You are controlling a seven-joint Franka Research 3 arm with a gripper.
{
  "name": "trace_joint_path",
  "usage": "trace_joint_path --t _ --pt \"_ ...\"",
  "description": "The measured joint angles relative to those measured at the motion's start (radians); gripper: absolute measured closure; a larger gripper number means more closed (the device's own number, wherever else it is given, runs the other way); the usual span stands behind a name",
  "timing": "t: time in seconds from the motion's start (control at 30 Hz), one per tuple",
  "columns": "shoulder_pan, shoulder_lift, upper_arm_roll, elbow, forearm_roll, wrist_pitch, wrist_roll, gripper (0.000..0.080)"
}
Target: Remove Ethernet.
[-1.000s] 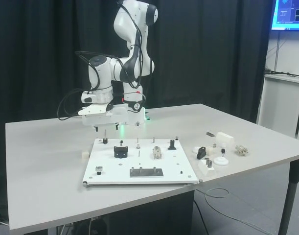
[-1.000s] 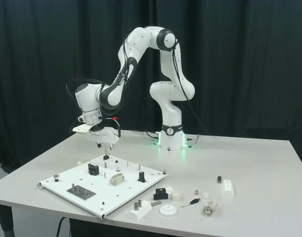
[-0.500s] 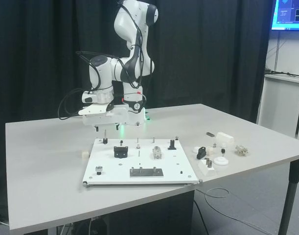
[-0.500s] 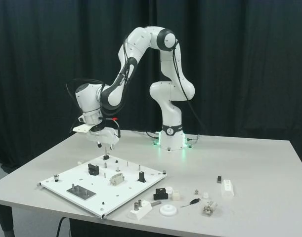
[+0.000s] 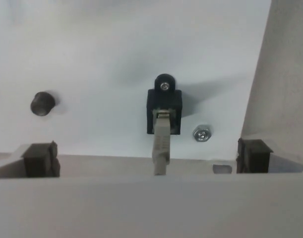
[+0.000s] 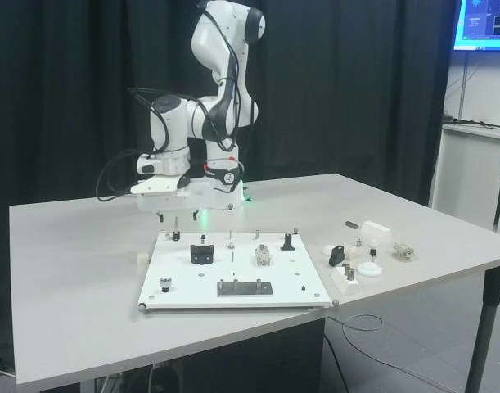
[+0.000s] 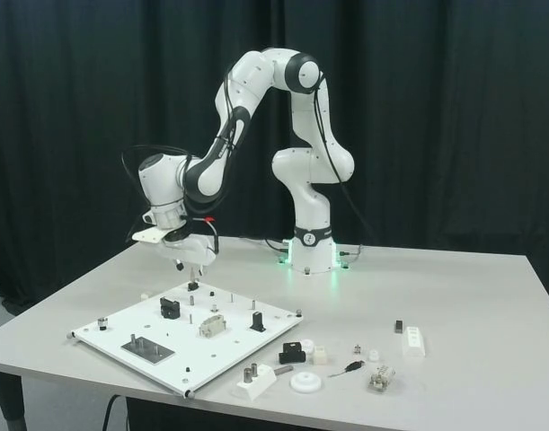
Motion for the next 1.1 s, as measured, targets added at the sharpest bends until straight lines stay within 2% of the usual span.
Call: trace_joint_path --t 1.1 --pt "0.005 0.008 0.003 -0.054 0.020 0.066 0.002 0.0003"
